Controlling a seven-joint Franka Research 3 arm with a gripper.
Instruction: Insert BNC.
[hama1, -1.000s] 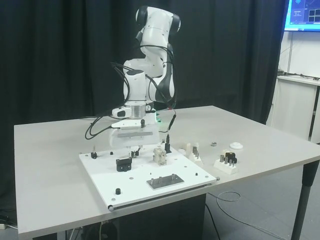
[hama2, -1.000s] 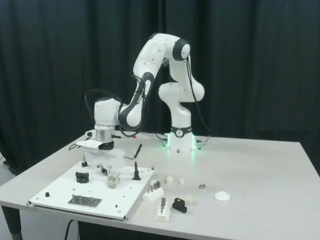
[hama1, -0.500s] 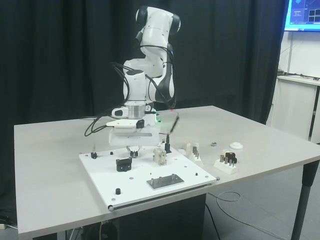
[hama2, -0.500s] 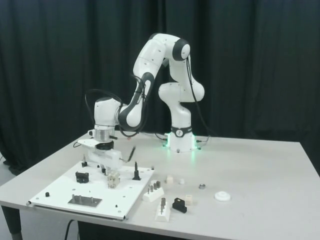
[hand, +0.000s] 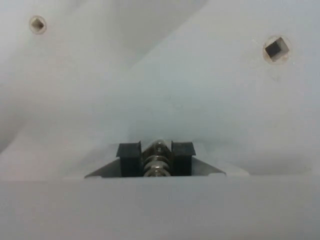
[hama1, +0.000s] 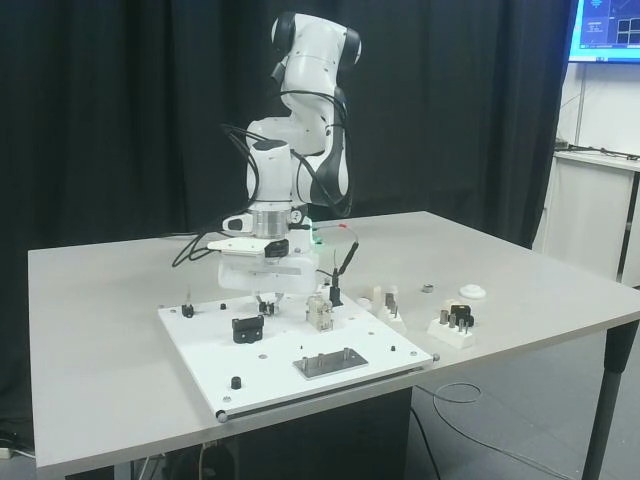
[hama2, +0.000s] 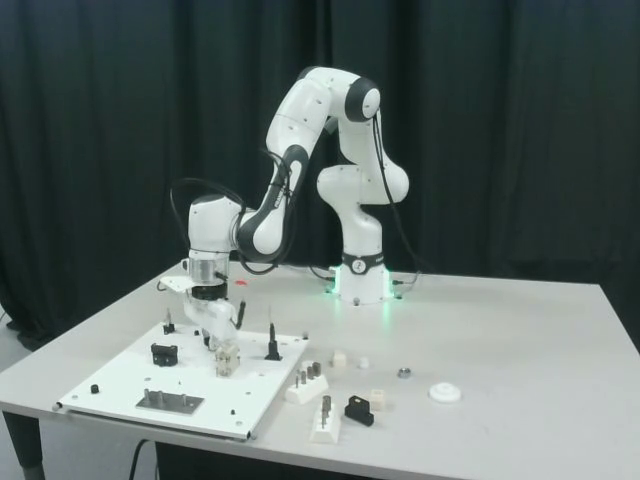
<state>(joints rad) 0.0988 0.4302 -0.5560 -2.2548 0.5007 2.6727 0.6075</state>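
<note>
Wrist view: gripper (hand: 157, 161) has its 2 black finger pads (hand: 128, 159) closed on a small metal cylindrical BNC connector (hand: 157, 162), clamped from both sides. Beneath is the flat white assembly board (hand: 210, 100), with 2 small square holes (hand: 275, 48) showing. No socket is visible in this view, so alignment can't be confirmed here.

First room view: gripper (hama1: 266, 298) hangs low over the far part of the white board (hama1: 200, 340), connector hidden between the fingers. A black block fixture (hama1: 246, 328) sits just at 6 o'clock of the gripper; a small pale square fixture (hama1: 319, 309) is close at 3 o'clock, and a black upright post (hama1: 335, 290) stands just beyond it. My read: the step is final approach and seating. Do it well by keeping the connector axis vertical, descending slowly, pressing lightly, then twisting only once the bayonet lugs engage. Don't force it if it's off-centre.

Room: tight toward 3 o'clock because of the pale fixture and post. Open toward 9 o'clock, where only a thin upright pin (hama1: 188, 304) stands near the board edge. A grey metal plate with pegs (hama1: 330, 362) lies well apart toward 5 o'clock.

Second room view: gripper (hama2: 218, 318) is right above the pale fixture (hama2: 227, 360), with the black post (hama2: 271, 345) near at 3 o'clock. The black cable loop (hama2: 190, 195) off the wrist trails toward 10 o'clock, so watch it during any twist. Straight up is the clean retreat. The board edge nearest the camera is well away from the work.
</note>
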